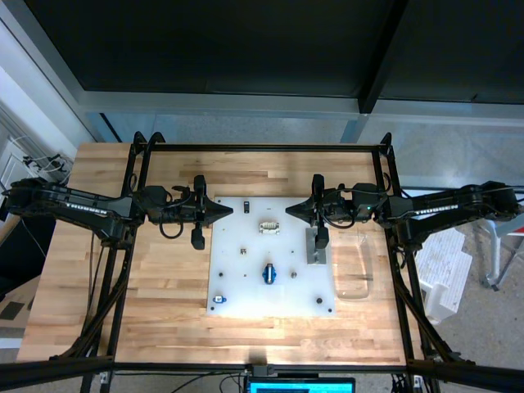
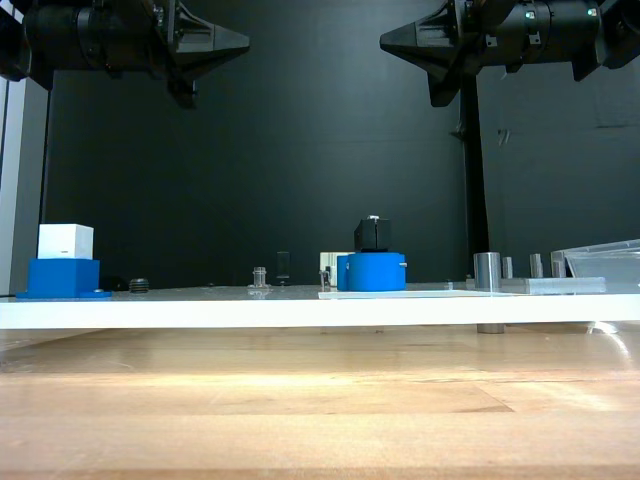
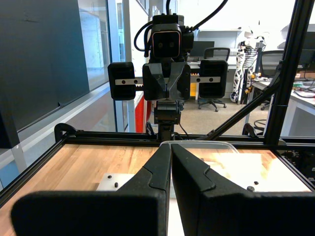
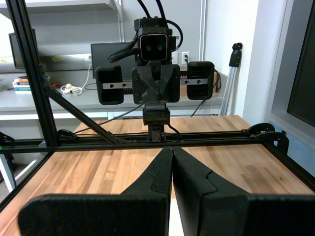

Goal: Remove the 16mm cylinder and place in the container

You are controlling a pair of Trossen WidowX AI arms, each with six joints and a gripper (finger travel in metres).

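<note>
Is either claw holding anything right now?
No: the left claw and right claw are both shut on nothing, hovering high above the white board, either side of its middle.

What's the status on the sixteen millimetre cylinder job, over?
Both shut, raised over the board: left gripper, right gripper. 16mm cylinder upright in board, untouched. Between it and the container: grey block.

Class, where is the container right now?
In the high view the container lies right of the white board. The left hand and right hand hover over the board's far part.
</note>
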